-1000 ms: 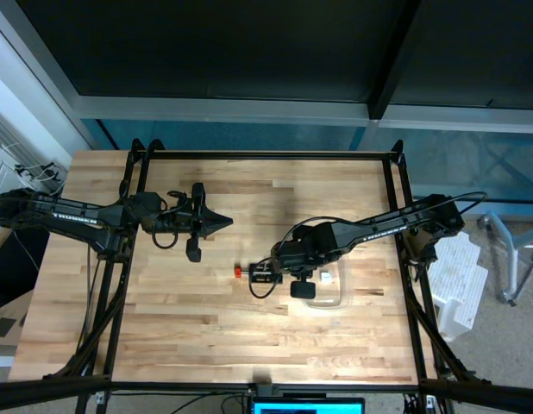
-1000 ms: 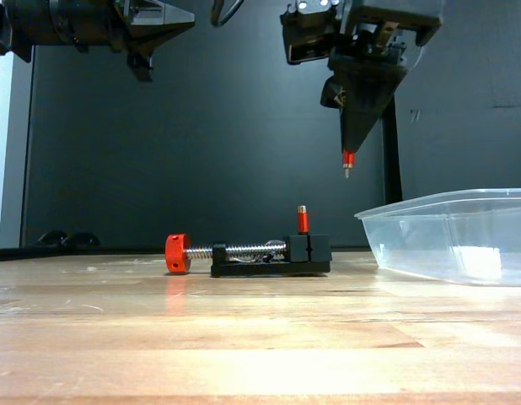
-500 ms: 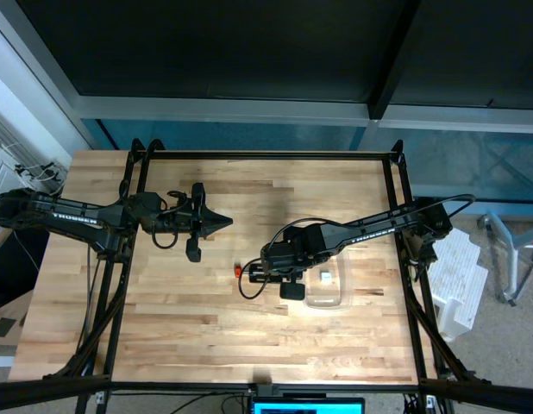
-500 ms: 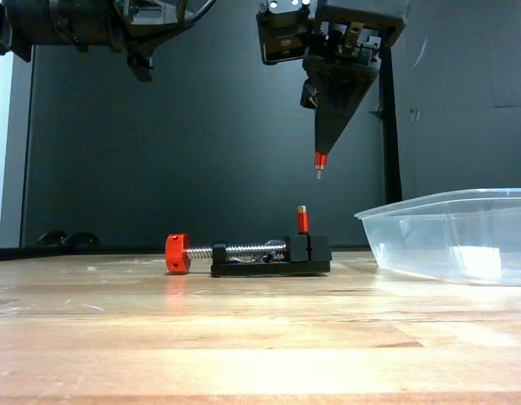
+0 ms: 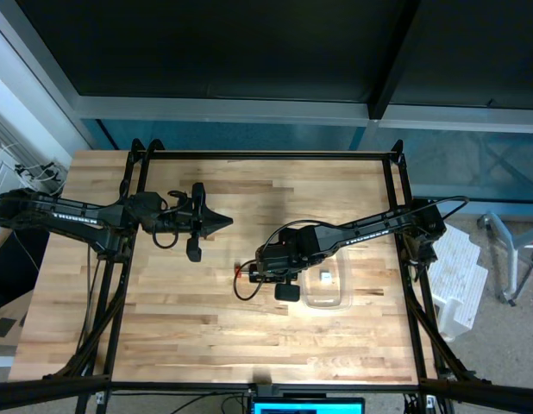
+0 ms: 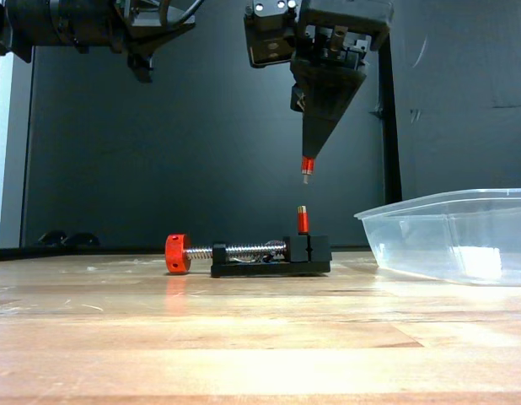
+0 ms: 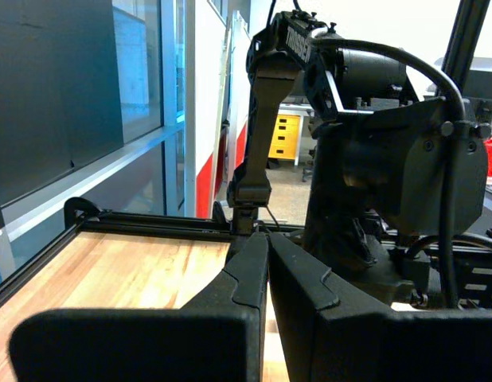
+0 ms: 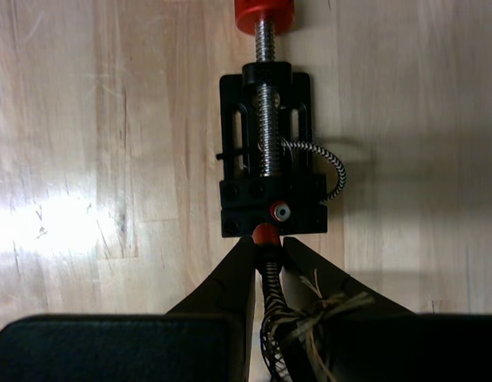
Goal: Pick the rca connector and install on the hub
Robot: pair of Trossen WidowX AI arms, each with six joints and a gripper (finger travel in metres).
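The right gripper (image 6: pixel 308 153) is clamping the rca connector (image 6: pixel 307 169), only its red collar and silvery tip showing, held apart above the upright post of the hub (image 6: pixel 269 256). In the high view the left gripper (image 5: pixel 227 222), fingers pressed together, is hanging at the hub's 10 o'clock, well apart.

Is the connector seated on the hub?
No: the right hand holds the rca connector clear above the hub; the left hand hangs away at left.

Overhead, table-level and right wrist views, all on the hub (image 6: pixel 273 268).
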